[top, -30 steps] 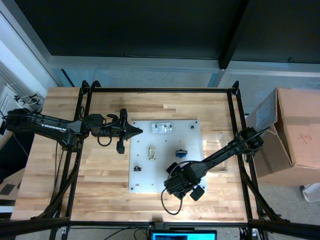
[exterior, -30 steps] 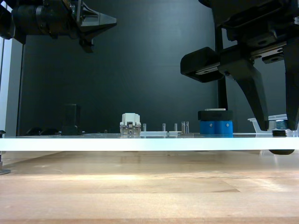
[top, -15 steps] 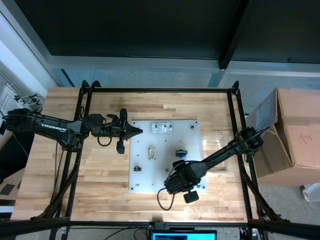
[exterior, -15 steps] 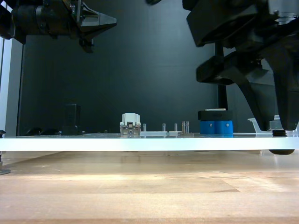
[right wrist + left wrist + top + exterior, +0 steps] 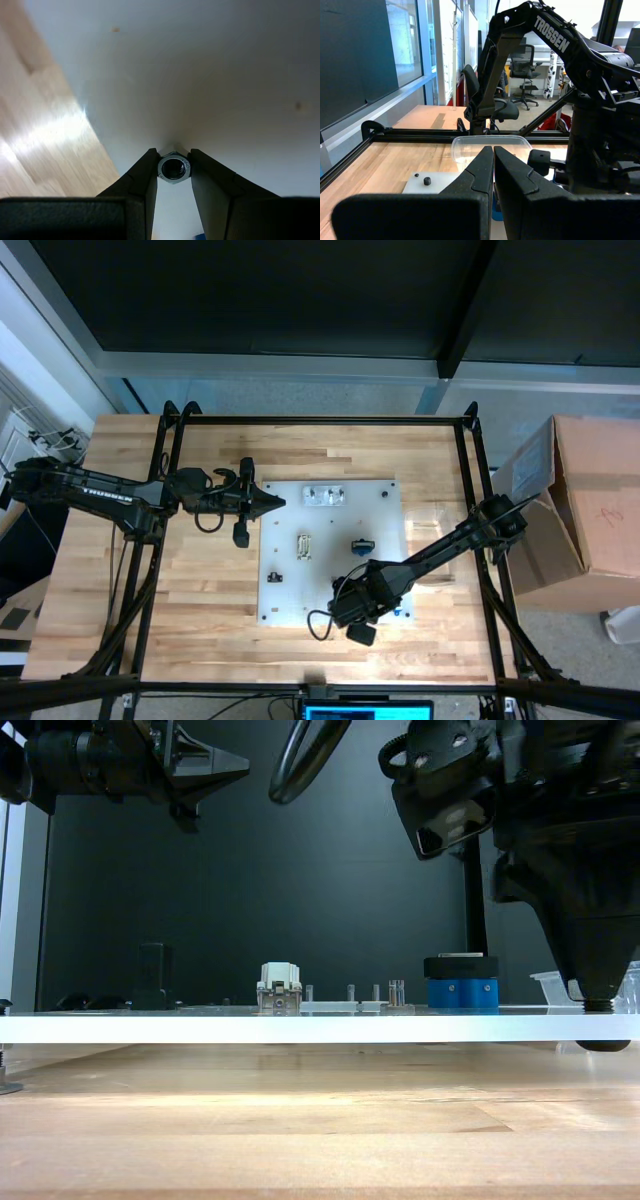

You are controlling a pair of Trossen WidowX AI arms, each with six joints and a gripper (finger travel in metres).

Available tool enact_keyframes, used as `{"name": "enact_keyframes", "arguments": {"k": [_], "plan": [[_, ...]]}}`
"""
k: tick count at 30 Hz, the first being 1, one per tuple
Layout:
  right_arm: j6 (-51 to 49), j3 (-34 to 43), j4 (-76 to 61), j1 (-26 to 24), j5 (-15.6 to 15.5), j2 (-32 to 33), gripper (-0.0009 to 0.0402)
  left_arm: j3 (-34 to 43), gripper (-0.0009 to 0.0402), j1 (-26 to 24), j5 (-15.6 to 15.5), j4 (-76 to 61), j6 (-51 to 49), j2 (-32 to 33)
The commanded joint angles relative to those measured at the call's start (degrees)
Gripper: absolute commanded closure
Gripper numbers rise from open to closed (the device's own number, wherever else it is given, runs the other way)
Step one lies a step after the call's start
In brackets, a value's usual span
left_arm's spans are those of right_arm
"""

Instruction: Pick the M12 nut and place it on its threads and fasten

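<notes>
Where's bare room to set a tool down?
Bare wood left of the board and at the table's near left. Crowded: board's near right, where the right gripper holds the nut; on its stud or not, cannot tell. Left gripper, shut, hangs over the board's far left edge.

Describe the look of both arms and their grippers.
Both arms are matte black with white TROSSEN lettering. The left gripper, above the board's far left edge, and the right gripper, at its near right edge gripping the nut, have tapering wedge fingers. A black cable loops at the right wrist.
</notes>
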Motion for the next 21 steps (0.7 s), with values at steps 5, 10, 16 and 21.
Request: {"name": "enact_keyframes", "arguments": {"k": [5, 10, 16, 21], "plan": [[11.5, 0.0, 0.3, 0.0, -0.1, 0.0, 0.0368, 0.0, 0.0393, 0.0, 0.0, 0.0, 0.0, 0.0], [16.0, 0.0, 0.6, 0.0, 0.0, 0.0, 0.0368, 0.0, 0.0393, 0.0, 0.0, 0.0, 0.0, 0.0], [35.8, 0.0, 0.6, 0.0, 0.0, 0.0, 0.0368, 0.0, 0.0393, 0.0, 0.0, 0.0, 0.0, 0.0], [48.9, 0.0, 0.6, 0.0, 0.0, 0.0, 0.0368, 0.0, 0.0393, 0.0, 0.0, 0.0, 0.0, 0.0]]}}
